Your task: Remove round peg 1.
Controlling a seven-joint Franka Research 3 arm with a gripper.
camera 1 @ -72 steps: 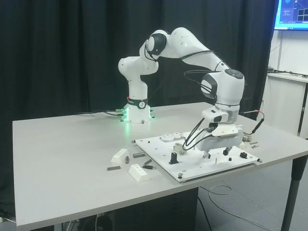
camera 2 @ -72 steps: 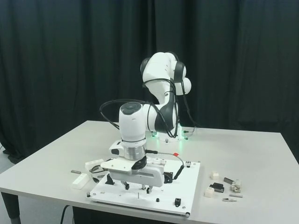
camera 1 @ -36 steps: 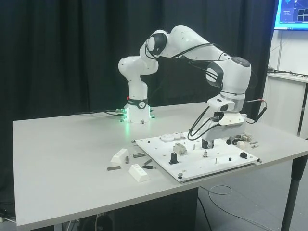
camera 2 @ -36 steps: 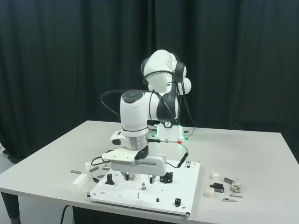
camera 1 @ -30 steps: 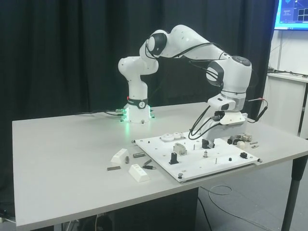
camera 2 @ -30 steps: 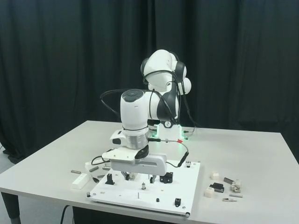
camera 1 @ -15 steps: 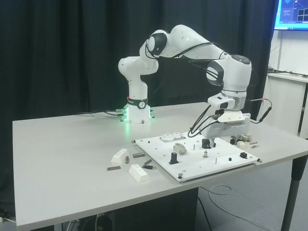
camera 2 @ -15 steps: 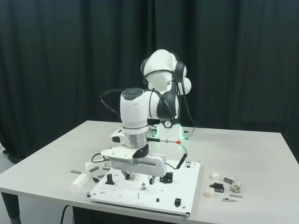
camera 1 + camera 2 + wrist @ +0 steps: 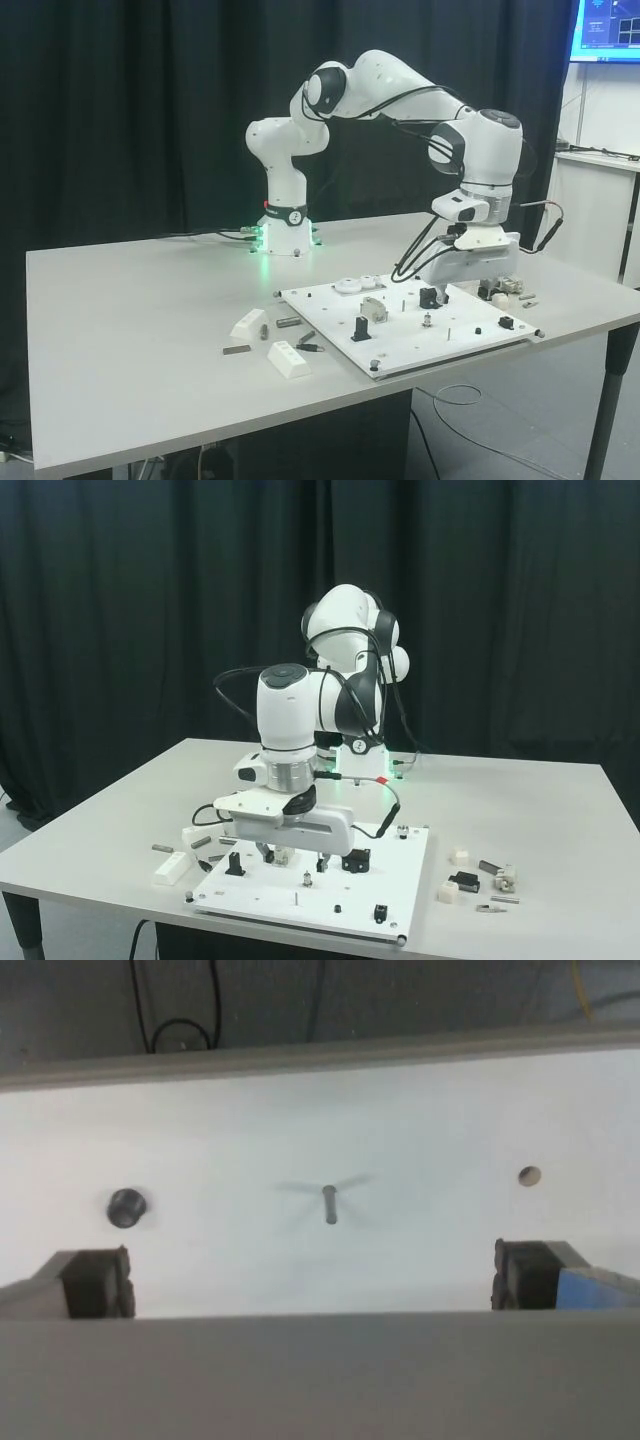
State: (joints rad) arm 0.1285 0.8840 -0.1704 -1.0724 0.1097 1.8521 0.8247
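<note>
A: Where does the thin grey round peg sit right now?

B: In the wrist view it stands upright near the middle of the frame, in the flat white assembly board. In the first room view the board lies right of centre, and the peg is a thin pin toward its near edge. In the second room view it is the small pin low in the frame, below the gripper.

A: And the white two-finger gripper?

B: Spread wide and holding nothing. The two black fingertips show low at the left and right edges of the wrist frame, with the peg above the line between them, roughly midway across. In the first room view the gripper hangs over the board, well clear of its surface.

A: So what would make the grasp go well?

B: I'd judge the step to be the approach. The sideways centring looks good, but the peg is not yet between the pads, so the hand likely needs to shift toward the board's near edge before descending. Then lower straight, close evenly, and pull along the peg's axis so it does not bind in its hole.

A: Anything nearby to avoid?

B: A small black round knob stands left of centre in the wrist frame, near one fingertip's path. A small round hole lies upper right, harmless.
</note>
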